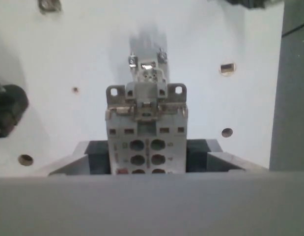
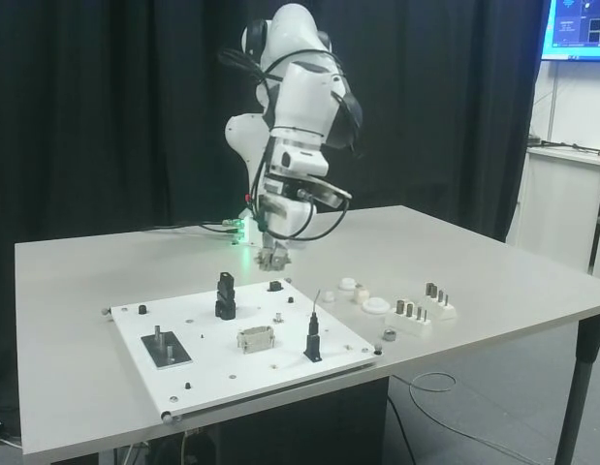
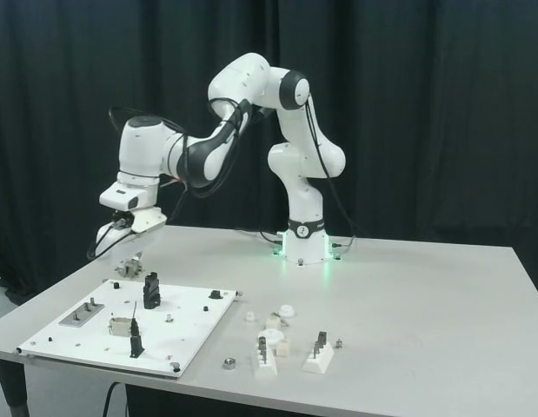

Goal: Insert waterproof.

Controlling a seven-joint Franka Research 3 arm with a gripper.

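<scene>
Before black curtains, on the grey desk [image 2: 493, 271], the white board [image 2: 203, 363] carries the grey socket [image 2: 255, 338] near its middle, while the fingers [image 2: 273, 258], apparently pinching the grey waterproof connector [image 1: 146, 129], hang above the board's far edge.

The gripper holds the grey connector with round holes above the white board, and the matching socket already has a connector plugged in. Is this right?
Not fully. The gripper holds the grey connector with round holes above the white board, but the wrist view shows the matching socket empty.
</scene>
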